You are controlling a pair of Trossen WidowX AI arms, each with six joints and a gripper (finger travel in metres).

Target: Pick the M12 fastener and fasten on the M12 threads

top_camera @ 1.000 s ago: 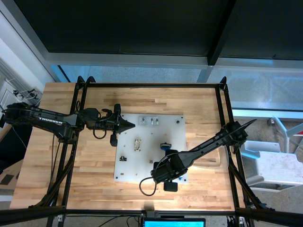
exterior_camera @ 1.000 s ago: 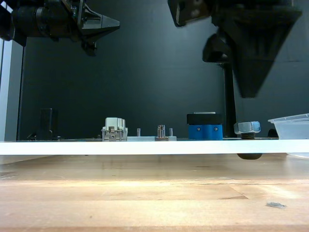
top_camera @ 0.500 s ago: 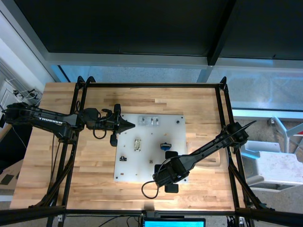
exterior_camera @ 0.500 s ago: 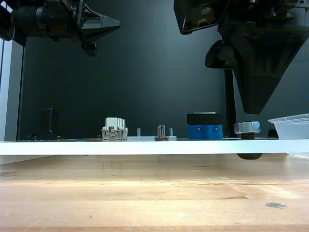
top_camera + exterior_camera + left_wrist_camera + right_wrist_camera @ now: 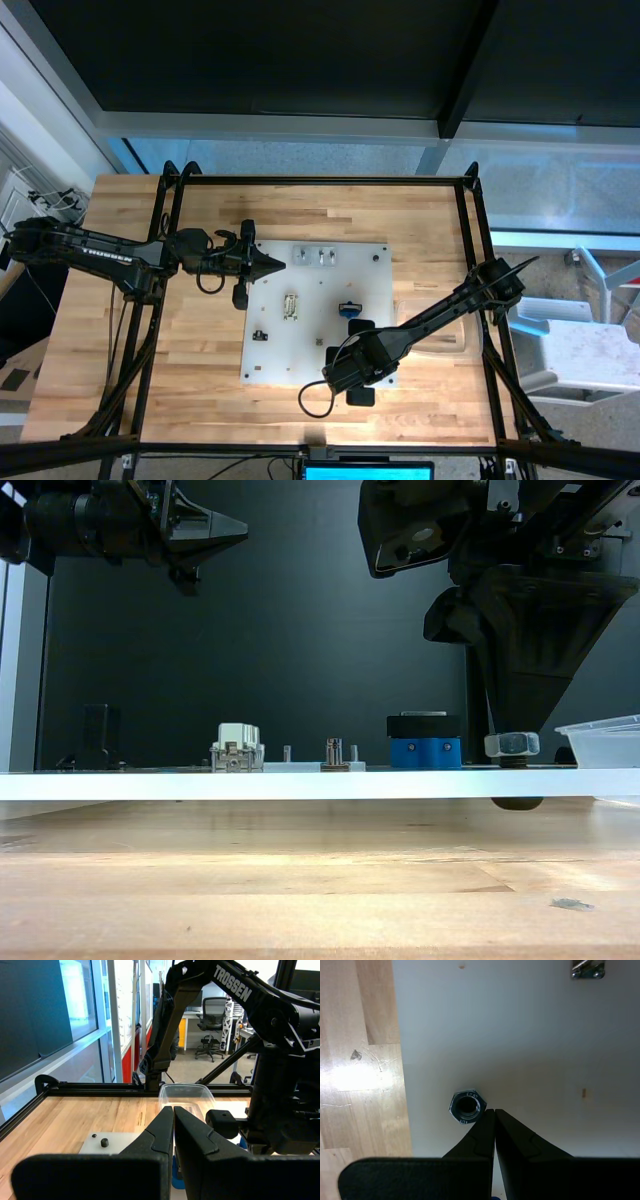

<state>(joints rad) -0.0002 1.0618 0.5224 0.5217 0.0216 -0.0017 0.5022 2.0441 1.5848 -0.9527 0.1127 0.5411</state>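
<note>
The silver M12 nut (image 5: 512, 744) sits on top of its black ribbed stud (image 5: 514, 762) near the white board's (image 5: 270, 352) near right edge. In the right wrist view the nut (image 5: 467, 1107) stands on the white board (image 5: 530, 1035) just inside its edge. My right gripper (image 5: 519, 727) points straight down, shut and holding nothing, its tip just above the nut. The wrist view shows this gripper (image 5: 494, 1110) beside the nut's rim, not around it. From above, the right gripper (image 5: 361, 372) hides the nut. My left gripper (image 5: 277, 264) hangs shut and high over the board's far left edge.
A clear tray (image 5: 604, 739) lies to the right of the board, behind the stud; seen from above, the tray (image 5: 445, 338) lies under the right arm. A blue and black block (image 5: 425, 742), a grey connector (image 5: 237, 748) and small posts stand mid-board.
My right gripper has come down from well above the board until its tip is just over the nut. The nut and the left arm have not moved.
</note>
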